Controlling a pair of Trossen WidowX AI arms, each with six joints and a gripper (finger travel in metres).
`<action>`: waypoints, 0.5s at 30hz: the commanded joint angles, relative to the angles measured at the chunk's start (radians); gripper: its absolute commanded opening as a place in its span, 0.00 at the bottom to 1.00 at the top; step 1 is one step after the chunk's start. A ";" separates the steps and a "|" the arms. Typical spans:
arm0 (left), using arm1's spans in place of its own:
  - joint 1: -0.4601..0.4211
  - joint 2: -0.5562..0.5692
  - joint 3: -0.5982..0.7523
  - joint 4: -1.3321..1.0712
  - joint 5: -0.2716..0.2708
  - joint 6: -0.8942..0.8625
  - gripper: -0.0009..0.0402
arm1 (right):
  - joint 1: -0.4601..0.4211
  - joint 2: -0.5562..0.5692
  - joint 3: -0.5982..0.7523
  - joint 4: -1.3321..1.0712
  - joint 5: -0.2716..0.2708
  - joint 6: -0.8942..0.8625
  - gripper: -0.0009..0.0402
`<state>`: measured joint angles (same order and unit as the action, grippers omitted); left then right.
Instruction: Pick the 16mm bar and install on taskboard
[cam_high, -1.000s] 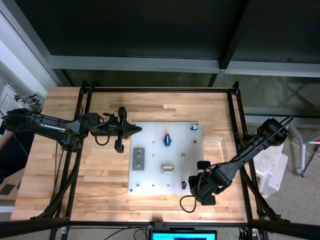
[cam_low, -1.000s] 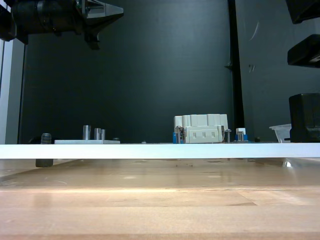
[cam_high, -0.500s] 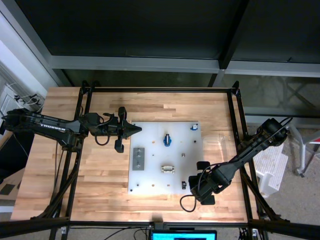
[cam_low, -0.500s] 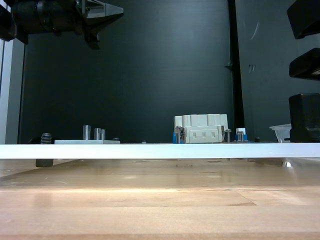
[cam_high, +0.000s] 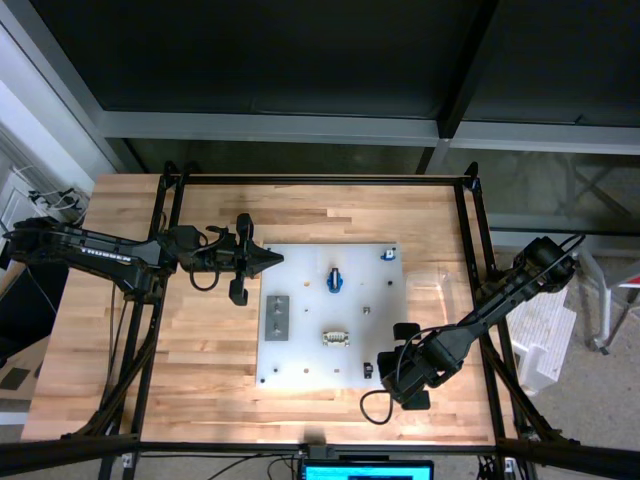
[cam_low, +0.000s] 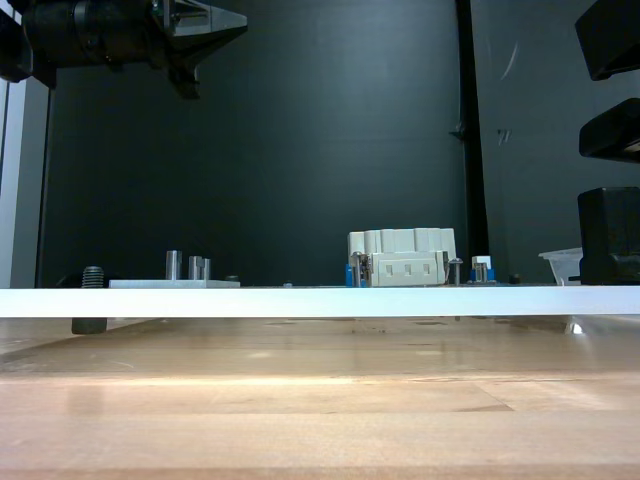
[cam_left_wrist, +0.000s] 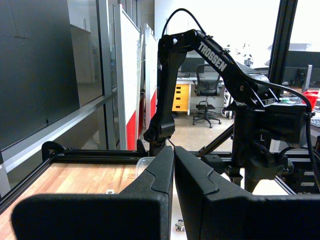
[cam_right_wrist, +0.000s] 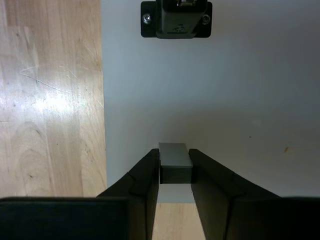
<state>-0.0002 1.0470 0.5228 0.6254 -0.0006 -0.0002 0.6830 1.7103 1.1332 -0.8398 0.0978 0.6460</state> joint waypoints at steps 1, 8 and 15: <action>0.000 0.000 0.000 0.000 0.000 0.000 0.02 | 0.000 0.001 0.000 0.005 -0.006 0.001 0.34; 0.000 0.000 0.000 0.000 0.000 0.000 0.02 | 0.002 -0.002 0.002 0.001 -0.024 0.000 0.50; 0.000 0.000 0.000 0.000 0.000 0.000 0.02 | 0.003 -0.034 0.035 -0.051 -0.046 -0.006 0.59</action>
